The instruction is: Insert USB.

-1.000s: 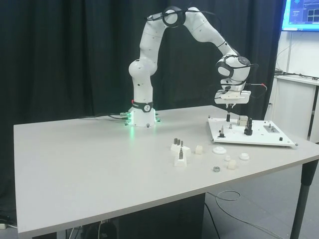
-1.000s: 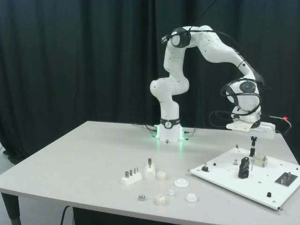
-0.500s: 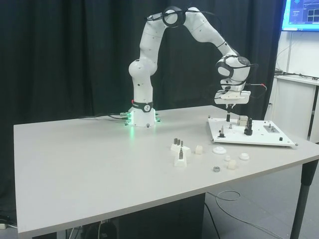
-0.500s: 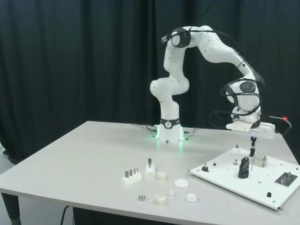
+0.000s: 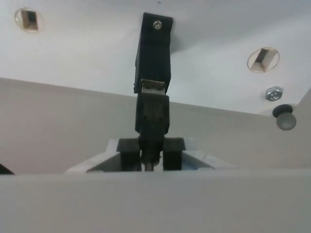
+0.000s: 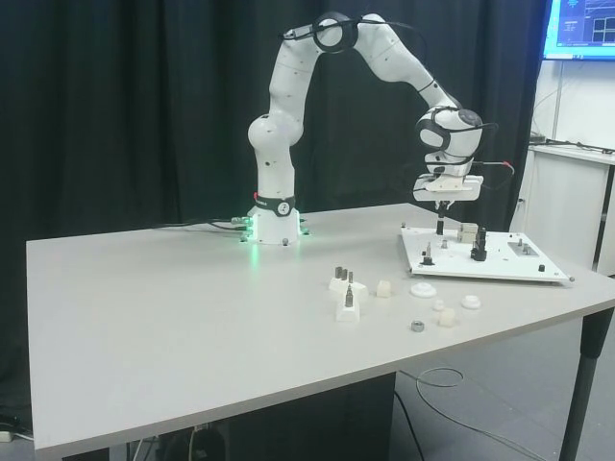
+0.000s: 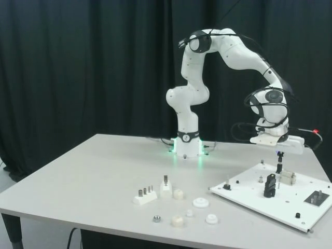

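The gripper point(image 5: 152, 156) hangs over the white board point(image 6: 500, 265) at the right of the frame, its jaws pinching the black USB plug point(image 5: 152, 115). The plug's metal tip sits just at the black socket block point(image 5: 154, 51). Small white parts point(image 7: 176, 194) lie on the grey surface point(image 6: 173, 298), lower centre.

2 room cams front, wrist cam down

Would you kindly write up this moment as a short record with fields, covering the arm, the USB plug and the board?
arm: white Franka bolted on grey table
gripper: gripper shut on USB plug, above white board
plug state: metal tip at black socket block, not visibly seated
board: white board at table edge, carrying small fixtures
loose parts: small white pieces on table beside board
arm base: green light
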Robot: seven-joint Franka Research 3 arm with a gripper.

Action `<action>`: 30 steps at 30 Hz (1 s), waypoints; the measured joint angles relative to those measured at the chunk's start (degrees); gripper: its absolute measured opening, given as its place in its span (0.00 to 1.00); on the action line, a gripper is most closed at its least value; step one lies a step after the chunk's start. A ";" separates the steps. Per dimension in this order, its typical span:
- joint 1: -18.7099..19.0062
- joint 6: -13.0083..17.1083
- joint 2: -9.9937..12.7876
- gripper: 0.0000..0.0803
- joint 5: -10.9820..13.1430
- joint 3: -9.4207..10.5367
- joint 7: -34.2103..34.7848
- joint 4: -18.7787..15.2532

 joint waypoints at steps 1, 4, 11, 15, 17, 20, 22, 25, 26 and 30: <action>0.00 0.04 0.01 0.11 0.00 0.00 0.00 -0.01; 0.00 0.11 0.03 0.11 -0.01 0.00 0.00 -0.02; 0.00 0.20 0.07 0.11 -0.04 0.00 0.00 -0.03; 0.00 0.23 0.07 0.11 -0.09 0.00 0.00 -0.03; 0.00 0.25 0.07 0.11 -0.18 0.00 0.00 -0.03; 0.00 0.31 0.07 0.11 -0.37 0.00 0.00 -0.03; 0.00 0.35 0.07 0.11 -0.45 0.01 0.00 -0.03; 0.00 0.40 0.06 0.11 -0.69 0.01 0.00 -0.03; 0.00 0.43 0.07 0.11 -0.79 0.01 0.00 -0.03; 0.00 0.57 0.06 0.11 -1.24 0.02 0.00 -0.03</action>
